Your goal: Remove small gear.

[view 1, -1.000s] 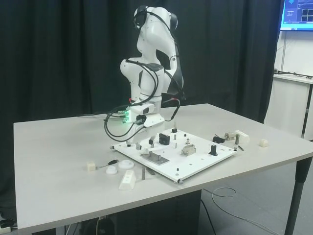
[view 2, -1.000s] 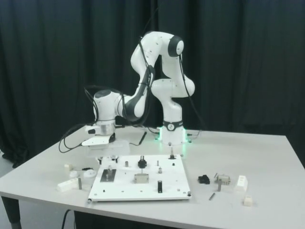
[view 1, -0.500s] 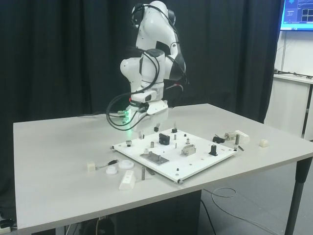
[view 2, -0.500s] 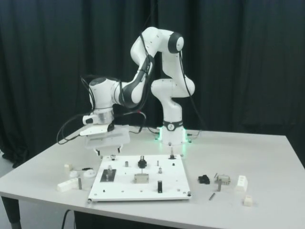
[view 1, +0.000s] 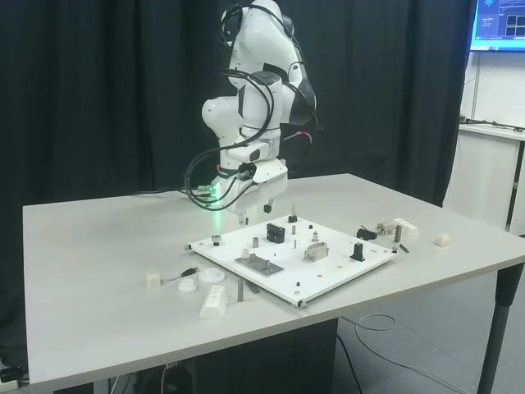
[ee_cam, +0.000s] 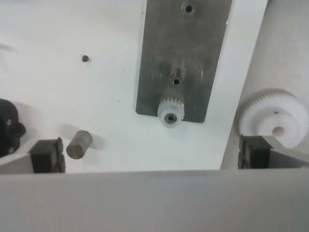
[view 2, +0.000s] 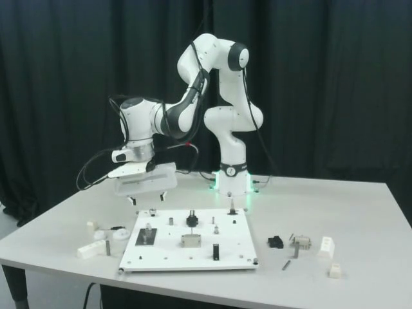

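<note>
The small white gear sits on a post at the edge of the grey metal plate, which is fixed to the white board. In the second room view the small gear stands on the plate at the board's left end. My gripper hangs well above it, open, with nothing between its black fingertips. From both room cameras the gripper is seen hovering over the board's plate end.
A large white gear lies on the table just off the board, near another gear and white blocks. A short peg and a black part stand on the board. More small parts lie beyond the board's other end.
The arm has lifted the gripper from close above the board to well above it. The gripper carries nothing and the small gear stays on its post.
</note>
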